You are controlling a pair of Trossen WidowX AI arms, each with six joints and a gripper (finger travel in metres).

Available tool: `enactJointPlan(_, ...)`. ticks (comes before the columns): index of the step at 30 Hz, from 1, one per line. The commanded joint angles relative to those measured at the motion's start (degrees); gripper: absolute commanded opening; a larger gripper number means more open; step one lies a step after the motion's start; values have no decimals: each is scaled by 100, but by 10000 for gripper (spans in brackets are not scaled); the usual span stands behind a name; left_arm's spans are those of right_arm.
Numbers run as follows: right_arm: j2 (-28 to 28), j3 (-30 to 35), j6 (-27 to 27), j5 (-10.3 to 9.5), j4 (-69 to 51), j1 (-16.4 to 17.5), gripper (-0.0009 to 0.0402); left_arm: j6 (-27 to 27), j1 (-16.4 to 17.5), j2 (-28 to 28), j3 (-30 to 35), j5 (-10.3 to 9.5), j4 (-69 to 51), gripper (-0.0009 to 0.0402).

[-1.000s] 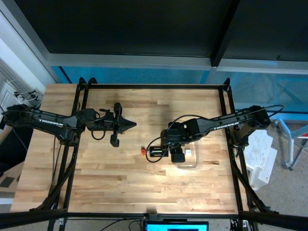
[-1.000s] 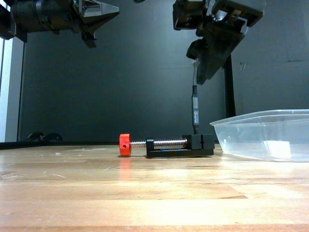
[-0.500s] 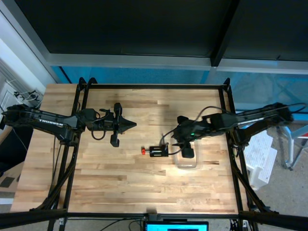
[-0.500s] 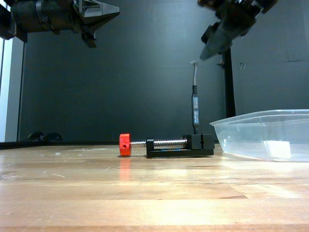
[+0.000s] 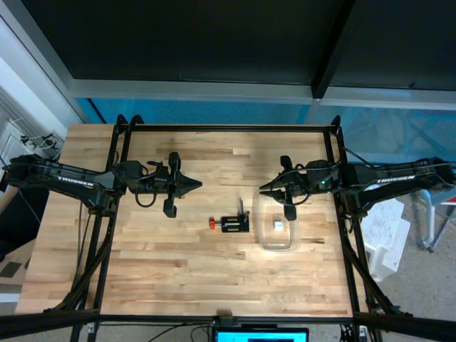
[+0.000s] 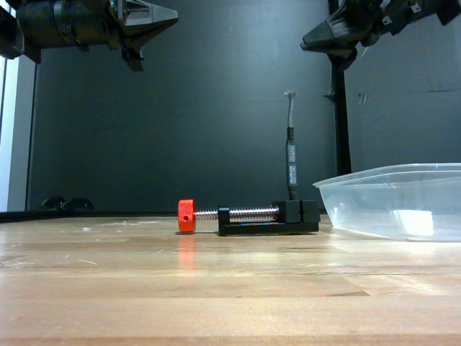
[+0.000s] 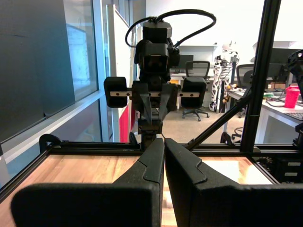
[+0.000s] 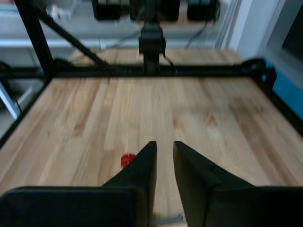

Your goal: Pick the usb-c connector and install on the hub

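USB-C connector (image 6: 291,155) stands upright on hub (image 6: 248,215); left gripper (image 5: 198,185) closed, high at left; right gripper (image 5: 262,189) narrowly parted, high near tray (image 6: 360,177).

Matte black left hand (image 5: 198,185) and right hand (image 5: 261,191), both wedge-tapered.

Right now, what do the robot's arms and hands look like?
Both are slim and black. The left arm and right arm each carry white lettering along one link, with black cables looping near the wrists. The left hand, above the left half of the table, and the right hand, above its right half, each end in two black wedge-shaped fingers tapering to a point.
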Motion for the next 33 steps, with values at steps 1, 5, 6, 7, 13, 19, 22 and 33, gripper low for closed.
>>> enactJointPlan(1,-251,-304,-4,-131,527,0,17,2,2,2,0,0,4,0)
enactJointPlan(5,-487,-682,11,-133,1268,-2,0,2,2,2,0,0,0,0)
enactJointPlan(6,-533,-772,15,-109,1469,-2,2,2,0,2,0,0,2,0)
enactJointPlan(7,-570,-855,79,-33,1663,-2,2,2,2,2,0,0,2,0)
enactJointPlan(13,-688,-1233,122,70,2562,-13,0,2,2,2,0,0,2,0)
enactJointPlan(19,-876,-1357,162,63,2649,-151,0,2,0,2,0,0,2,0)
enactJointPlan(22,-885,-1375,260,-129,2570,-291,0,2,0,2,0,0,0,0)
enactJointPlan(33,-881,-1110,142,-136,2048,-328,0,2,2,2,0,0,2,0)
